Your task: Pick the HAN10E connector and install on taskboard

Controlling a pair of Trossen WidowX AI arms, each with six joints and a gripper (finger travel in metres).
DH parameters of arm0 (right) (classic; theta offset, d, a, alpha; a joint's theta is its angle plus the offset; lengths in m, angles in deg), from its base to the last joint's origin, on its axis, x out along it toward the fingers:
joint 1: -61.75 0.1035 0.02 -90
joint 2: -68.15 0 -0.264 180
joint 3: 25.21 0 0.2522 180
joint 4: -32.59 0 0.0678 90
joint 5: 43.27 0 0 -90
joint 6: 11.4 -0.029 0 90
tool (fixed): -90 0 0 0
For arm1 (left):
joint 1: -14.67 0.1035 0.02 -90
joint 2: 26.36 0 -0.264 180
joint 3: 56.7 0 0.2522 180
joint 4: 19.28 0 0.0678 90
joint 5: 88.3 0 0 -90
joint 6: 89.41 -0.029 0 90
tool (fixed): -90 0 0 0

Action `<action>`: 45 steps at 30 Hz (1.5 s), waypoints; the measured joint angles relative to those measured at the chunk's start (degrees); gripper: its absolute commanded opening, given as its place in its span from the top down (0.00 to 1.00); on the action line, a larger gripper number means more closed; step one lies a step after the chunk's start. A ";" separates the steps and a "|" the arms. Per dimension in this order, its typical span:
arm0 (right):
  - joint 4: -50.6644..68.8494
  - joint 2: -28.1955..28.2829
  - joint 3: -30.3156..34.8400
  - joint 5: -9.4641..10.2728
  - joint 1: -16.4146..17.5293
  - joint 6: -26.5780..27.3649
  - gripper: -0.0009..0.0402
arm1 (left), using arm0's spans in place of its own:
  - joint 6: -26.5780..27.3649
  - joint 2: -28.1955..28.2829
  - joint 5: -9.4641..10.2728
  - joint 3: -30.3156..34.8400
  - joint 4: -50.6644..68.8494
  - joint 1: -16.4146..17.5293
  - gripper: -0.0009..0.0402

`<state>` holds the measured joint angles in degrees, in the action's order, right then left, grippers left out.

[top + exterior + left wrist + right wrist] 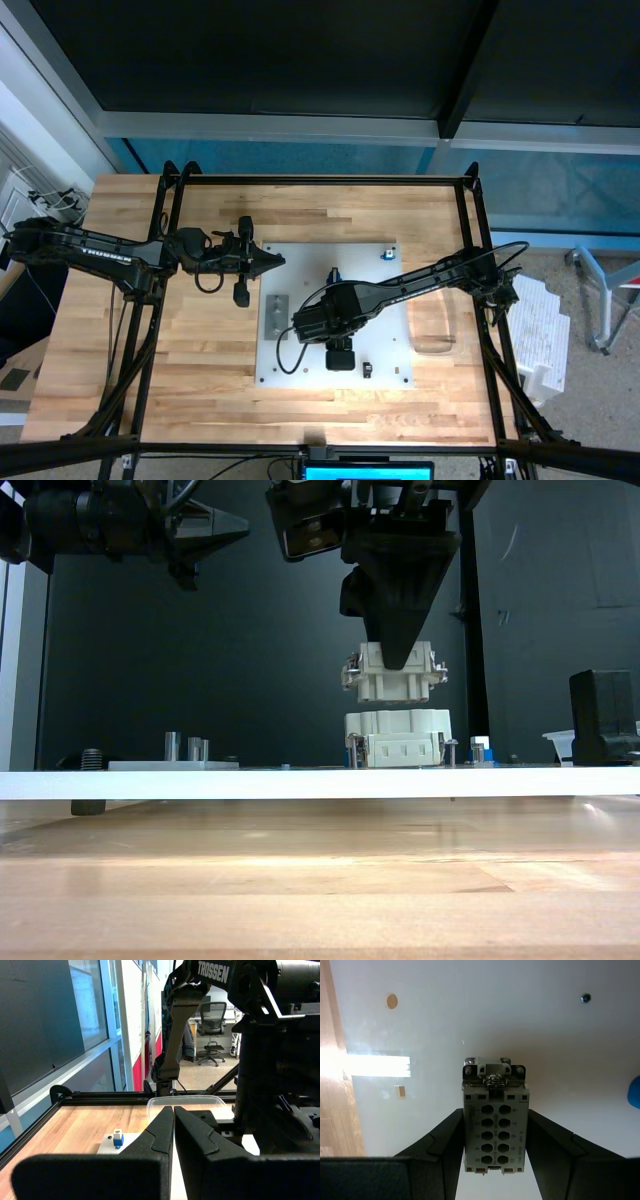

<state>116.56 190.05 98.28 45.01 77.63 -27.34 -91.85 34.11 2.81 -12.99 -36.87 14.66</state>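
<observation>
The HAN10E connector (395, 672), a pale beige block with metal tabs at its ends, hangs just above a matching beige socket (398, 738) on the white taskboard (300, 783), with a thin gap between them. My right gripper (400, 658) is shut on the connector from above. The right wrist view shows the connector (495, 1125) with its two rows of holes clamped between the black fingers (445, 1140), over the taskboard (520, 1020). From above, the right gripper (340, 352) hides the connector over the board (300, 372). My left gripper (280, 260) hovers shut at the board's far left corner.
A grey metal block (275, 312) lies on the board left of the right gripper. A small black part (368, 370) and a blue knob (387, 254) also sit on the board. A clear tray (432, 328) rests right of the board. A black block (603, 718) stands at the right.
</observation>
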 measured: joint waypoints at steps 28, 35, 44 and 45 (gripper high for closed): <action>-3.32 -2.08 -4.70 0.00 0.13 -0.66 0.86 | -0.02 0.00 0.00 0.00 0.00 0.00 0.98; -4.57 -2.08 -5.09 0.33 0.26 -0.63 0.86 | 0.00 0.00 0.00 -0.02 -0.02 0.00 0.98; -4.96 -2.08 -5.44 0.31 0.39 -0.66 0.86 | 0.00 0.00 0.00 -0.02 -0.02 0.00 0.98; -4.98 -2.08 -5.46 0.31 0.39 -0.66 0.86 | 0.00 0.00 0.00 0.00 0.00 0.00 0.98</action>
<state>111.58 187.98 92.82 45.32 78.02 -28.00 -91.85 34.11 2.81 -12.99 -36.87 14.66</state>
